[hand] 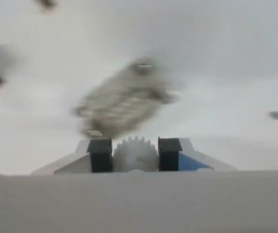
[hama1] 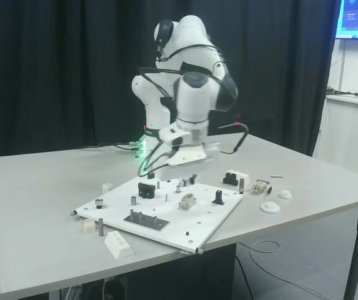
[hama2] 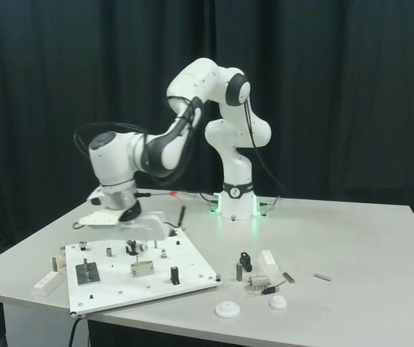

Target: Place small gear.

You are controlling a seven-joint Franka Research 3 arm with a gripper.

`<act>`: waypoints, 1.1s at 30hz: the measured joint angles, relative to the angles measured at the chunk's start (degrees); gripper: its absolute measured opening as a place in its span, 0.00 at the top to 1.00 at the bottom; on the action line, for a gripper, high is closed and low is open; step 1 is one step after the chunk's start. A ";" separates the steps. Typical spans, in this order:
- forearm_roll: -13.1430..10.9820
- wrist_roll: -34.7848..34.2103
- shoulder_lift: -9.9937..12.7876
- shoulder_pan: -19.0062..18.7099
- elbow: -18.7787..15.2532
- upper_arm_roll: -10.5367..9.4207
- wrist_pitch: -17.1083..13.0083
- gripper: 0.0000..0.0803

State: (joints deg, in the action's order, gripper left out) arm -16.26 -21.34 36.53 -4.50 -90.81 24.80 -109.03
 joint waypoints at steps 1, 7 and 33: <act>-0.01 -0.88 -0.26 -0.65 -0.41 -0.17 -0.01 0.75; -0.01 -6.76 -1.58 -4.43 -2.39 -1.77 -0.72 0.75; 0.20 -33.44 -3.70 -22.20 -5.72 -8.35 -6.58 0.75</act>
State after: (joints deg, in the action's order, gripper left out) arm -16.06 -54.78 32.83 -26.70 -96.53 16.45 -115.61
